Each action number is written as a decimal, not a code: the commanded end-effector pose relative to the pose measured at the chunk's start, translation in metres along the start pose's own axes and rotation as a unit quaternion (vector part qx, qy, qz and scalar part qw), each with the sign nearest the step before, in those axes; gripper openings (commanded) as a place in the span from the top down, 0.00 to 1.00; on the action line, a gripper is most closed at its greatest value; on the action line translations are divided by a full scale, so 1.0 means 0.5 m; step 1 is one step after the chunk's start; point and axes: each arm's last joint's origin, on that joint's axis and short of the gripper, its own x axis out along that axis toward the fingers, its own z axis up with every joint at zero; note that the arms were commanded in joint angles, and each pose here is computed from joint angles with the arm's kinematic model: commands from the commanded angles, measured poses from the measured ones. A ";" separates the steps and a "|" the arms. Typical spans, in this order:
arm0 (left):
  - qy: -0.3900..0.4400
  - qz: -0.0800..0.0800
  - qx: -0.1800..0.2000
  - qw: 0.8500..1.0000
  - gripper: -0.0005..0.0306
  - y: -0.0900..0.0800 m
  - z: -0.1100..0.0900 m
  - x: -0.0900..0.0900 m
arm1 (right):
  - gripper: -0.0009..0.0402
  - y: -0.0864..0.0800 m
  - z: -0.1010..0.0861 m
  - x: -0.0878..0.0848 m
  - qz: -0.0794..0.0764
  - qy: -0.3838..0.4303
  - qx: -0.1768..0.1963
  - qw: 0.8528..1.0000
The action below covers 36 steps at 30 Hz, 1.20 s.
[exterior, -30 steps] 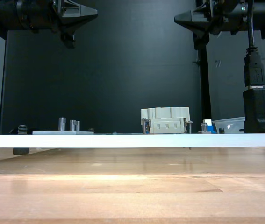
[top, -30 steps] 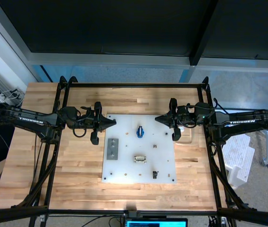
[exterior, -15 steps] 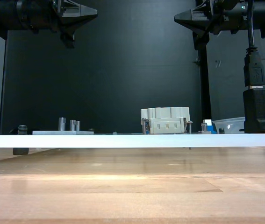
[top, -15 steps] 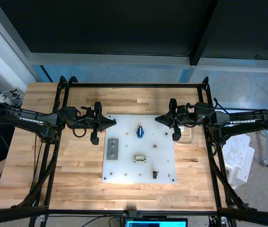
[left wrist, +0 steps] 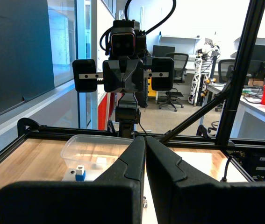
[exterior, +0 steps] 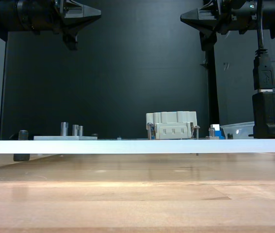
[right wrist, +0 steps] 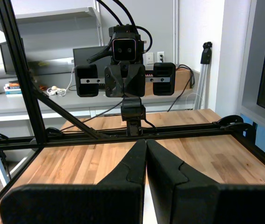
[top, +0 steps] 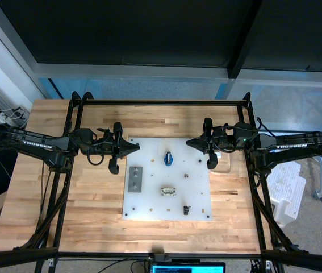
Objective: Pick the USB connector and install on taskboard
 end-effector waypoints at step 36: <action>0.000 0.000 0.000 1.000 0.98 0.000 0.000 0.000 | 0.98 0.000 -0.002 0.000 -0.001 0.005 0.001 1.000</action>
